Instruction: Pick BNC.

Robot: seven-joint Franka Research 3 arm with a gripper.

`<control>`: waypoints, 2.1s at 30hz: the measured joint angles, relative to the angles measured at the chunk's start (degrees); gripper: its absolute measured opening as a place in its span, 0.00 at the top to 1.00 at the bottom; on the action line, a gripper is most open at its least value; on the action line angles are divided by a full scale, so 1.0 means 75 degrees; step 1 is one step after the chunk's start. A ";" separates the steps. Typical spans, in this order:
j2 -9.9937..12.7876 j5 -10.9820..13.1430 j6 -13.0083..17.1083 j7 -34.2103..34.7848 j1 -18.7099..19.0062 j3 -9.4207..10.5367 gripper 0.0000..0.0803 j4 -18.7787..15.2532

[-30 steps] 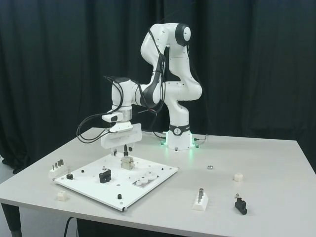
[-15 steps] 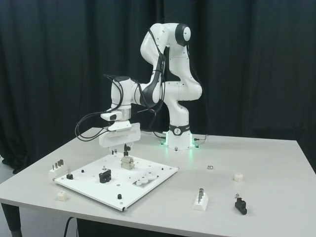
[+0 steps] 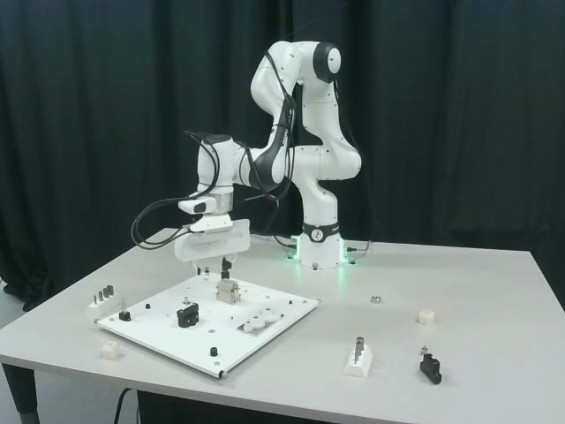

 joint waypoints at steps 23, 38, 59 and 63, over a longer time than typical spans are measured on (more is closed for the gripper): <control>-0.0036 0.0011 -0.0096 0.2918 0.0589 0.0981 0.00 0.0393; -0.0063 0.0050 -0.1020 0.5373 0.0913 0.2430 0.00 0.1020; 0.0397 0.0344 -0.1244 0.7783 0.0938 0.4430 0.00 0.1764; 0.0736 0.0354 -0.1222 0.8107 0.0943 0.4726 0.00 0.2087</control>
